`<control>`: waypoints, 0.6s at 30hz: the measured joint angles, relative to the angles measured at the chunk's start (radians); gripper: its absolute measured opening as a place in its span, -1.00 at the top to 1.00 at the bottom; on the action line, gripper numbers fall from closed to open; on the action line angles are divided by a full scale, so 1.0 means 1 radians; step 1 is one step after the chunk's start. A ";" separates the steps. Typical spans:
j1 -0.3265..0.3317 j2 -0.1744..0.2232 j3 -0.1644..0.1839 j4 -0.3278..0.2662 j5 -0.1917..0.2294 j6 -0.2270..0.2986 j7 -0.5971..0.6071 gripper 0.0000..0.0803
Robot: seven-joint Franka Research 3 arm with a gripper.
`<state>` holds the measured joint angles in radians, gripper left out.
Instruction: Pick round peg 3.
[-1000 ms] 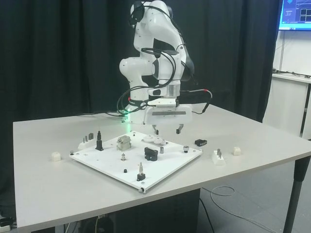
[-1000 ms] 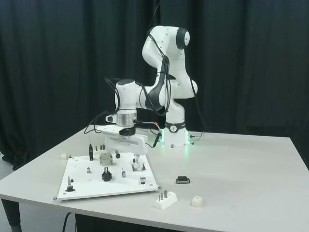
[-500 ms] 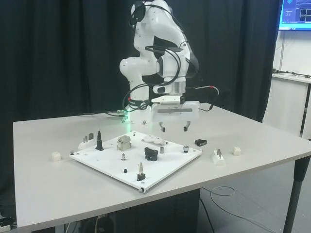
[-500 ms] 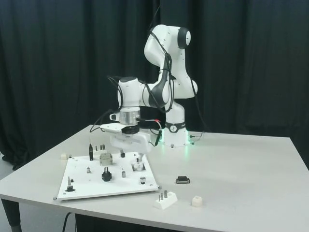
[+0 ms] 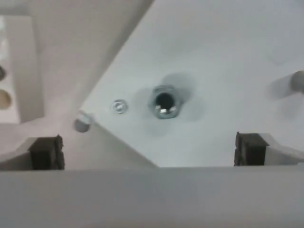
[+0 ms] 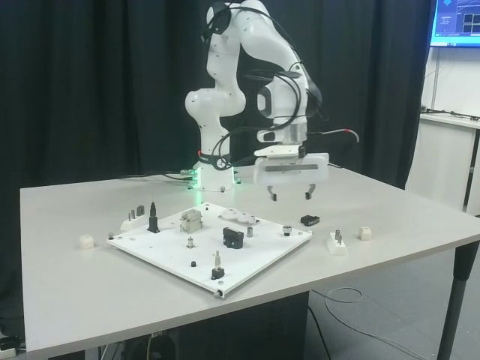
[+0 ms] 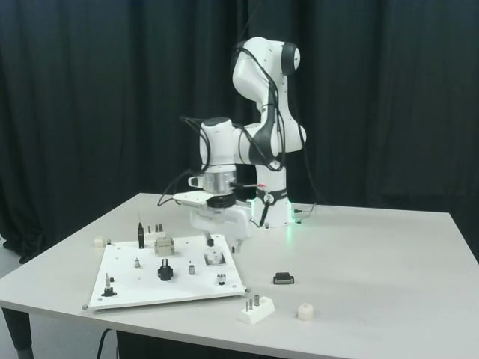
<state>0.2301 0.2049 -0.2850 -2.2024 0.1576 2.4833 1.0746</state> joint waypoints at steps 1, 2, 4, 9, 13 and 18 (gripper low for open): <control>0.004 0.002 0.004 0.003 0.000 0.000 0.012 -0.99; 0.008 0.005 0.008 0.007 0.000 0.001 0.025 -0.99; 0.017 0.012 0.014 0.016 0.000 0.002 0.051 -0.99; 0.035 0.041 0.032 0.046 0.000 0.008 0.103 -0.99; 0.052 0.073 0.040 0.078 0.000 0.014 0.140 -0.99; 0.071 0.120 0.046 0.121 0.000 0.018 0.176 -0.99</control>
